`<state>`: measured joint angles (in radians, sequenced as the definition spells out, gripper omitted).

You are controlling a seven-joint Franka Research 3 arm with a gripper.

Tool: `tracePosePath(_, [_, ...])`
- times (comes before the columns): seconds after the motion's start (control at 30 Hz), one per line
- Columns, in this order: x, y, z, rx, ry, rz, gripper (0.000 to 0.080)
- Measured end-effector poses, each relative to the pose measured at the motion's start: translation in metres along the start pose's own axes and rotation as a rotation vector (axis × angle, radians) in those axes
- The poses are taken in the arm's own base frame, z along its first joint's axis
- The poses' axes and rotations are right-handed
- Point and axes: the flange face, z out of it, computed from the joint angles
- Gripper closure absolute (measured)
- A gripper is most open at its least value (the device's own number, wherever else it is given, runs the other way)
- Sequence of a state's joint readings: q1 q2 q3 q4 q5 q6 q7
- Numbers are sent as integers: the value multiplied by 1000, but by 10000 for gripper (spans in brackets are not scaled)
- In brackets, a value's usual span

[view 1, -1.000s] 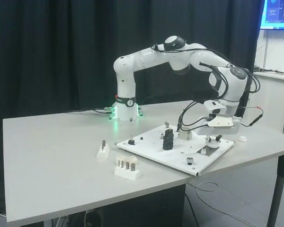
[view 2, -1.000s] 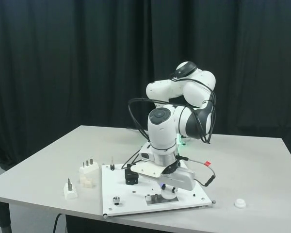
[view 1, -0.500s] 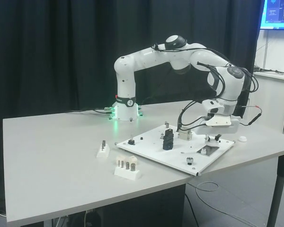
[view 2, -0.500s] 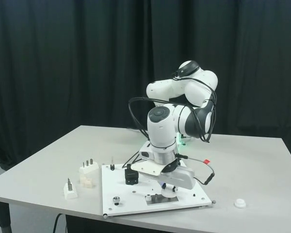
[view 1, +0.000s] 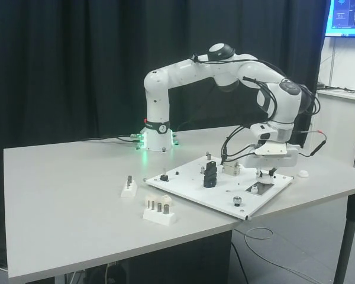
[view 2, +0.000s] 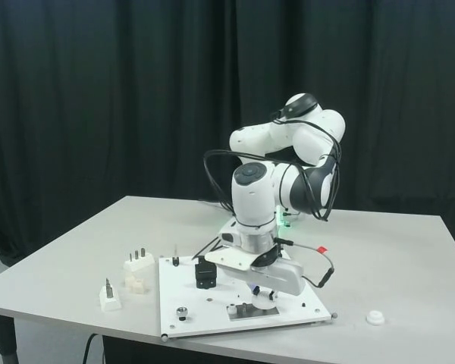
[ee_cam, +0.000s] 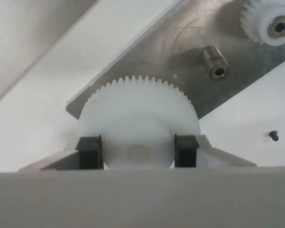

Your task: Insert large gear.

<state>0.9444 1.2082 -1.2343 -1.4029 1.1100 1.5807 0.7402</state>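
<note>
First room view: grey table before black curtains, tool clamped on large gear.

The large gear is white, with fine teeth all round its rim and a raised hub at its middle. It lies flat, face up, its hub pinched between the 2 black pads of the end effector. It hangs over the edge of a grey metal plate, beside a short steel peg that stands bare. A smaller white gear sits on the same plate, well apart from it.
</note>
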Motion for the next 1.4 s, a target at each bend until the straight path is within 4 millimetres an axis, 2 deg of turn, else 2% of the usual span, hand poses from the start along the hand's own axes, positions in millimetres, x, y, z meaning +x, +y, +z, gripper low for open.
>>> tracePosePath(0.87, [-9, 16, 2, 101, 47, 136, 477])
tracePosePath(1.4, [-13, 18, 3, 116, 72, 120, 477])
